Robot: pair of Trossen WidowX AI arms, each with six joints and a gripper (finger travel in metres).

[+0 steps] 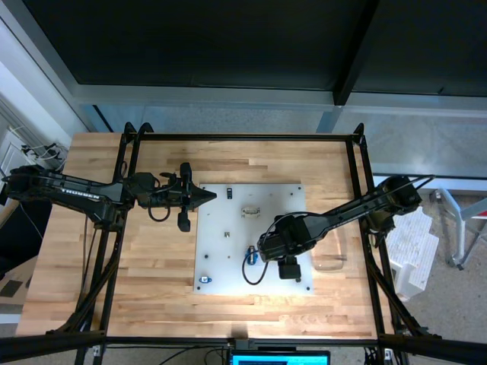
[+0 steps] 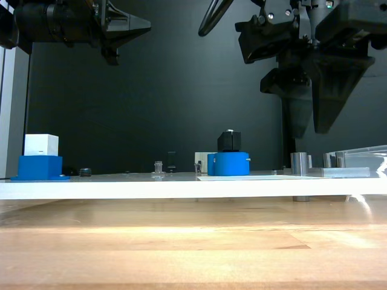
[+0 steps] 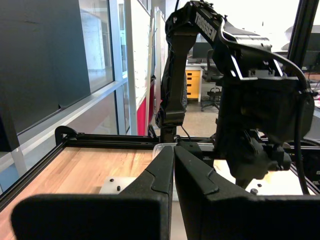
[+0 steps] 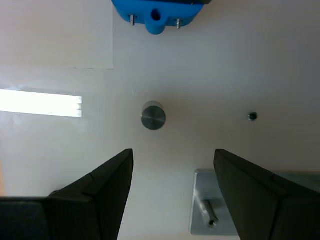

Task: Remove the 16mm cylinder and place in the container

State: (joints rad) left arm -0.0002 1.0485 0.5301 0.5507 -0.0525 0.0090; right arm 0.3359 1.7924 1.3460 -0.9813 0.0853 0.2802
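Observation:
The 16mm cylinder (image 4: 153, 115) is a short silvery peg standing upright in the white board (image 4: 60, 45). In the low view the cylinder (image 2: 299, 164) sits right under my right gripper (image 2: 311, 134). That right gripper (image 4: 173, 153) hangs above it, open and empty, with the peg ahead of the gap between its fingers. In the high view the right gripper (image 1: 278, 248) covers the peg. The container (image 1: 332, 252), a clear tub, lies just right of the board. My left gripper (image 1: 205, 195) is shut and empty, hovering at the board's far left edge.
A blue fitting (image 4: 156, 12) with a black cable stands on the board close to the peg. A grey metal block (image 4: 214, 210) holding thin pegs lies beside the right gripper. A blue and white block (image 2: 40, 158) sits on the board's near left corner. A black frame (image 1: 243, 138) rings the table.

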